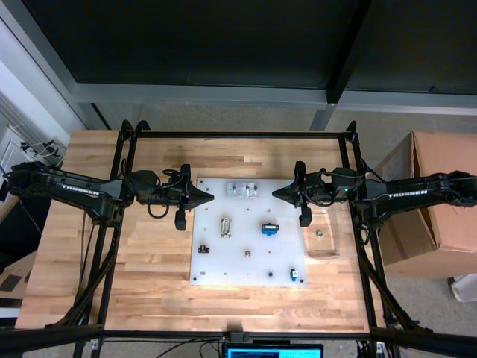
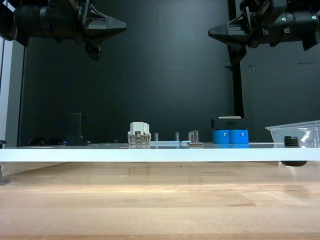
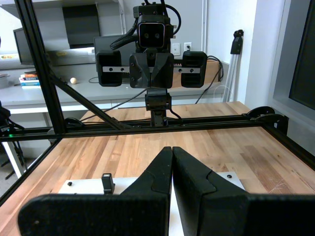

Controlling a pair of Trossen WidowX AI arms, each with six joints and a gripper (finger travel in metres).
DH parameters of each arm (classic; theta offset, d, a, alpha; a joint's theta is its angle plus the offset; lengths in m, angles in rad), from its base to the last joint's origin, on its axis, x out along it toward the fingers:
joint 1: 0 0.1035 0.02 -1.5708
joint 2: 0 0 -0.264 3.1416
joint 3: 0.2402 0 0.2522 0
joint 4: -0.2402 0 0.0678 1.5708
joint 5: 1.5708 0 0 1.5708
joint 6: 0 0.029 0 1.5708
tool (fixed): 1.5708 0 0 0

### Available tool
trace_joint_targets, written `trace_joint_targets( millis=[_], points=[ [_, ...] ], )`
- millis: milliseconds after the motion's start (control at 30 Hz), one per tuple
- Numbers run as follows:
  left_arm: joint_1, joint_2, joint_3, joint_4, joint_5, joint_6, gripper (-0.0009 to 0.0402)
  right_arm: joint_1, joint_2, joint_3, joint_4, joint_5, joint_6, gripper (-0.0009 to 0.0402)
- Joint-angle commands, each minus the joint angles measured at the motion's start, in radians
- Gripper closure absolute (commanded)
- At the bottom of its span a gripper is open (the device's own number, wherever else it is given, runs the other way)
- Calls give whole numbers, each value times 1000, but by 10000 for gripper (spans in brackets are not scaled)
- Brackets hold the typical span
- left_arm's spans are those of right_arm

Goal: Pick the M12 nut and place it on its threads and fasten

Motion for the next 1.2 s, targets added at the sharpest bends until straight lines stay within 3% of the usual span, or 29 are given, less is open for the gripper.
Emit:
trace_joint_targets(
  millis=[33,600,733,933,1200],
  points=[
    [1,0,0,0,0,0,393,0,0,0,1,0,0,393],
    [1,0,0,0,0,0,393,0,-1,0,-6,-1,4,393],
    [1,0,0,0,0,0,393,3,-29,3,-57,-40,3,393],
    [1,0,0,0,0,0,393,7,-79,88,-350,-45,11,394],
    [0,0,0,0,0,0,393,19,-74,271,-910,-81,16,393]
  ],
)
